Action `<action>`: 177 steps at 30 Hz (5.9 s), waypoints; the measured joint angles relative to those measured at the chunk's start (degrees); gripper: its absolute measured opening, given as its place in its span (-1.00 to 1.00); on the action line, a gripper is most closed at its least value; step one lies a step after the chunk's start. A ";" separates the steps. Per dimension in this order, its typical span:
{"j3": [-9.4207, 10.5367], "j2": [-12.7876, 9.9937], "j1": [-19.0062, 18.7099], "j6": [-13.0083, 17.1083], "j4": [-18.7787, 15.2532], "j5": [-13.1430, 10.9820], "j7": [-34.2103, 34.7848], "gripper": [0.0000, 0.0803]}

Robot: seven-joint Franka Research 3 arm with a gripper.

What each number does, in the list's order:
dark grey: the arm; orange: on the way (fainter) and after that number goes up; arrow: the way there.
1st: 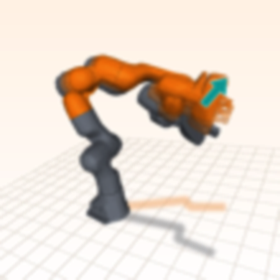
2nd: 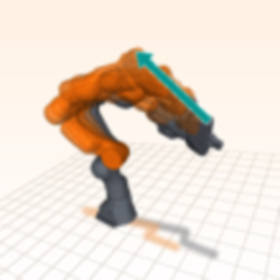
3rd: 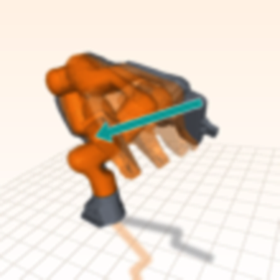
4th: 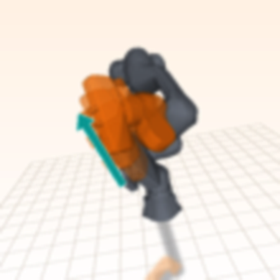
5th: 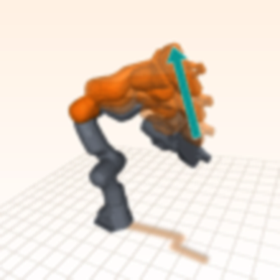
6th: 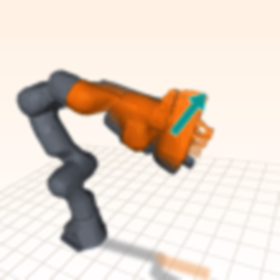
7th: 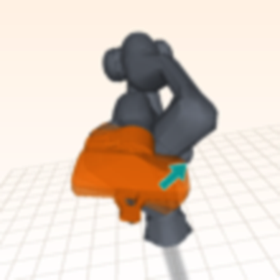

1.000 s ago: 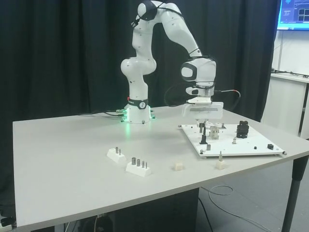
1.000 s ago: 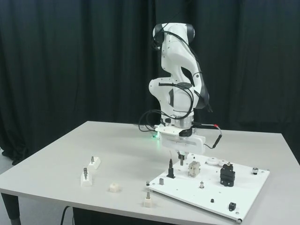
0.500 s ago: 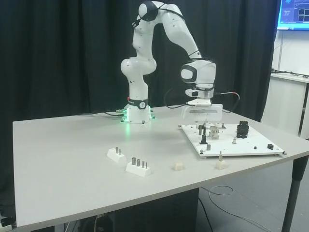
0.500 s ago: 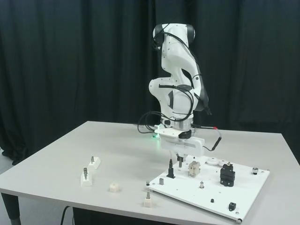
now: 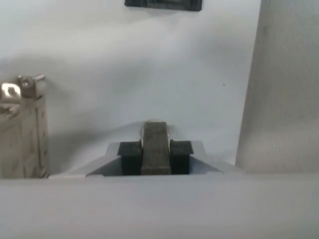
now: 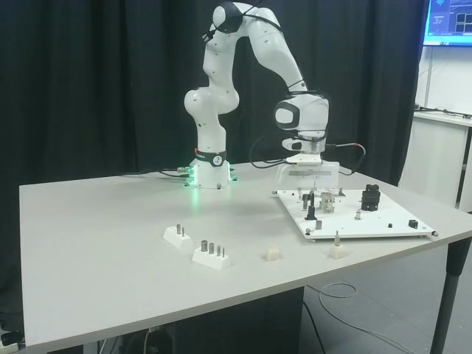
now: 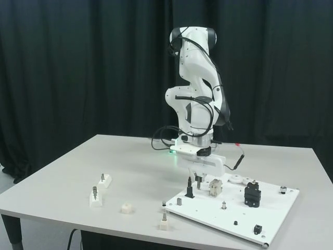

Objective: Insert square peg 3.

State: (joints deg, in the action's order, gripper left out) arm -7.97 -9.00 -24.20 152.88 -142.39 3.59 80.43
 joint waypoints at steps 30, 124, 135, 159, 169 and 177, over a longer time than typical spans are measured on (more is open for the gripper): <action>0.70 -0.69 -0.04 0.00 -0.12 1.37 -0.04 -0.72; 1.03 -0.56 0.44 -0.31 -0.32 0.03 -2.61 -0.72; 1.03 -0.57 0.61 -0.19 -0.31 -1.46 0.24 -0.72; 1.03 -0.86 0.76 -1.34 0.43 -1.99 -3.49 -0.72; 1.03 -1.07 0.96 -1.30 0.75 -1.99 -5.68 -0.72; 1.03 -1.24 1.14 -1.15 0.96 -1.99 -7.95 -0.72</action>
State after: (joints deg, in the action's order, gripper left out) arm -6.94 -10.25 -23.06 151.72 -141.43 1.60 72.49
